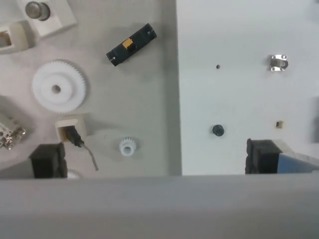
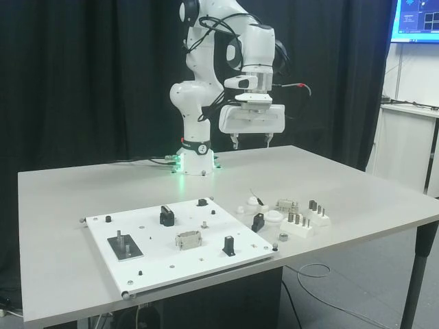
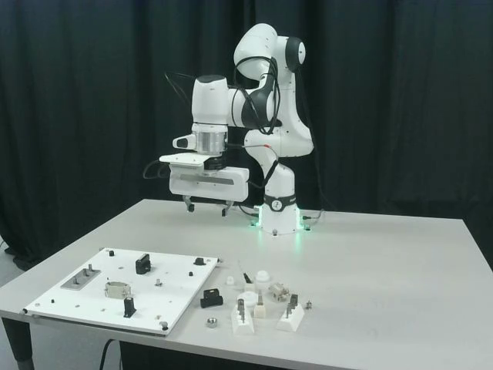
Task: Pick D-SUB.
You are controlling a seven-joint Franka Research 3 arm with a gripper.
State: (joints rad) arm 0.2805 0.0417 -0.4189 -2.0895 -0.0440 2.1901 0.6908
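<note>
The pincer (image 2: 251, 141) hangs high above the grey surface (image 2: 343, 178), its two fingers pointing straight down, spread wide and holding nothing. The white arm (image 3: 266, 92) above it is folded back on itself, the wrist turned downward over the middle of the surface, in front of the base with its green light (image 3: 276, 223).

Below, seen from the first room view, a white board (image 2: 151, 264) lies flat at about 8 o'clock of the pincer. On it sit a grey plate with pegs (image 2: 124, 246), a few black blocks (image 2: 167, 216) and a metal-framed connector (image 2: 188, 238).

At roughly 5 o'clock of the pincer, off the board, loose parts lie in a cluster. The D-SUB (image 2: 287, 204), a small metal connector, rests there on the bare surface, just beside a large white gear (image 2: 273, 216) and near a black block (image 2: 258, 222). White blocks holding upright pins (image 2: 307, 218) stand beyond it, toward the edge of the surface.

In the wrist view the D-SUB (image 1: 10, 132) shows only partly, at the frame's edge.
</note>
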